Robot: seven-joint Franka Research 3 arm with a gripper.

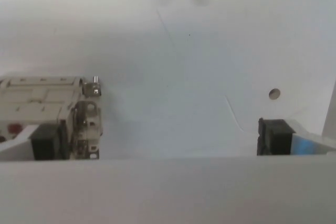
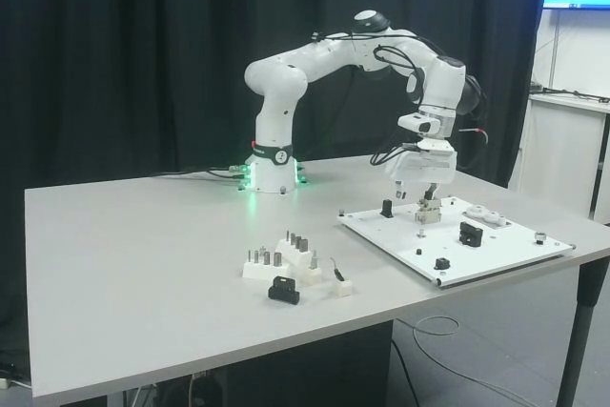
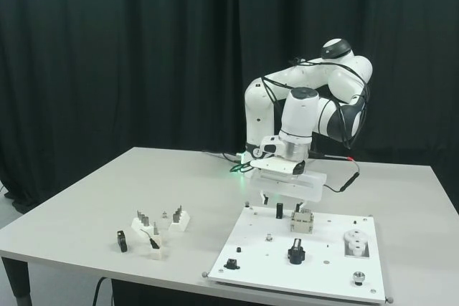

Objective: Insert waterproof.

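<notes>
The gripper (image 2: 426,192) hangs low over the far part of the white board (image 2: 496,259), right above a pale connector block (image 3: 302,221) mounted there. Whether its claw is apart or together cannot be told. Away to the left on the grey table (image 2: 133,254), white holders (image 2: 282,260) carry upright plugs, with a black part (image 2: 283,290) lying just beside them.

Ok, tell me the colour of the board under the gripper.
White board, clearest in the second room view.
</notes>
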